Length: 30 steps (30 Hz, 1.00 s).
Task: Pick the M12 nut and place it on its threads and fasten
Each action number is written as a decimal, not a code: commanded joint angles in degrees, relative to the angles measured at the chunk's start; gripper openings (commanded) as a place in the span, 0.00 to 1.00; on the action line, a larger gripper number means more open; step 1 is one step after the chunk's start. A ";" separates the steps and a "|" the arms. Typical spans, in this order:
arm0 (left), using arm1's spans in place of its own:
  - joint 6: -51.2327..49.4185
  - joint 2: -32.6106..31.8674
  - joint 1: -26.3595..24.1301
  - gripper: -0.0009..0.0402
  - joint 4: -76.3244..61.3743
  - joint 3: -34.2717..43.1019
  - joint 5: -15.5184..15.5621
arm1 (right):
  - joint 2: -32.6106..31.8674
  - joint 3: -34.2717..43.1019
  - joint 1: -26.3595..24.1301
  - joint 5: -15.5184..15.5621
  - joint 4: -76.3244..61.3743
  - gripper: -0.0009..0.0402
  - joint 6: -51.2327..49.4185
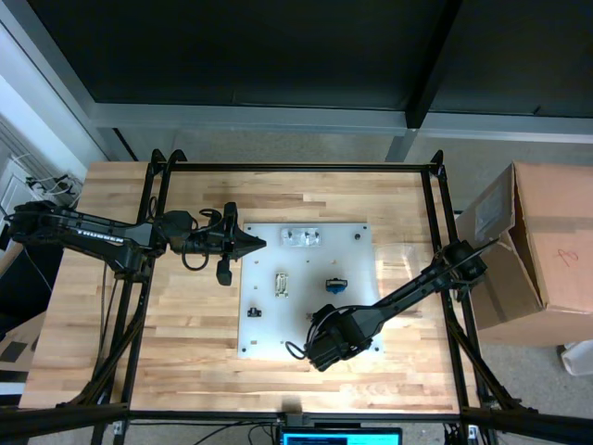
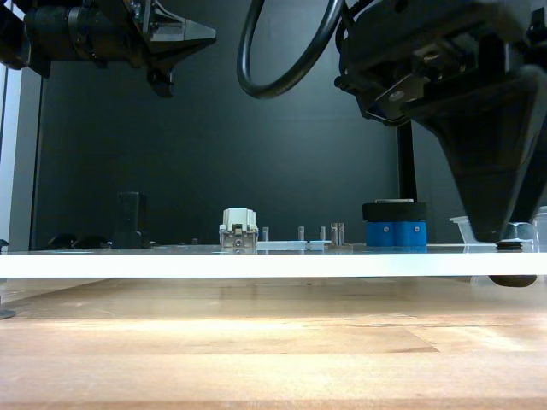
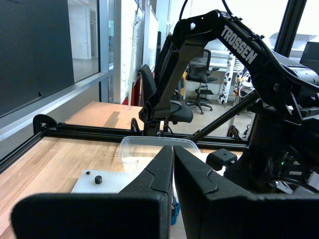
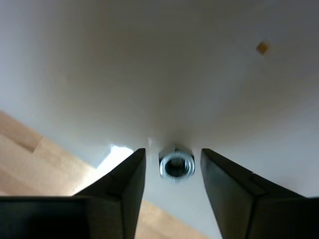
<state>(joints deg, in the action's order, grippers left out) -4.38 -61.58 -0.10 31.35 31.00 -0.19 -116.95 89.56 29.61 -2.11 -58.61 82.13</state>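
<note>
right jaws parted, lower centre, over white board, silver nut unheld between them, seating unclear, left jaws closed empty, upper left

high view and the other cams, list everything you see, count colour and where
table: 1, light wood, under everything
board: 1, white, mid-table
M12 nut: 1, silver, free between the right tool's fingers at the board's near right; on its stud or not, cannot tell
connector: 1, off-white, mid-board
block: 1, blue with black cap, right of the connector
tray: 1, clear, at the board's right side
cardboard box: 1, brown, off the table's right edge
left tool: black, shut, raised over the board's far left edge
right tool: black, open, low, fingers either side of the nut
</note>
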 commanded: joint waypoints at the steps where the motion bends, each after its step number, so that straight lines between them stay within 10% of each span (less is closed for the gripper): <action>1: 0.02 -0.02 0.02 0.02 0.00 0.02 0.00 | 0.81 0.04 0.07 0.39 -0.28 0.48 -0.07; 12: 0.02 -0.02 0.02 0.02 0.00 0.02 0.00 | 4.15 0.04 0.02 0.39 -3.37 0.52 -22.80; 23: 0.00 -0.02 0.02 0.02 0.00 0.02 0.00 | 3.56 0.02 -0.04 0.61 -4.52 0.01 -50.29; 30: 0.00 -0.02 0.00 0.02 0.00 0.02 0.00 | 3.06 -2.10 -0.39 -0.02 -1.64 0.03 -52.59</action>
<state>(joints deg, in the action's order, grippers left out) -4.38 -61.58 -0.10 31.33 31.00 -0.19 -113.80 88.29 29.26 -1.98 -61.36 29.61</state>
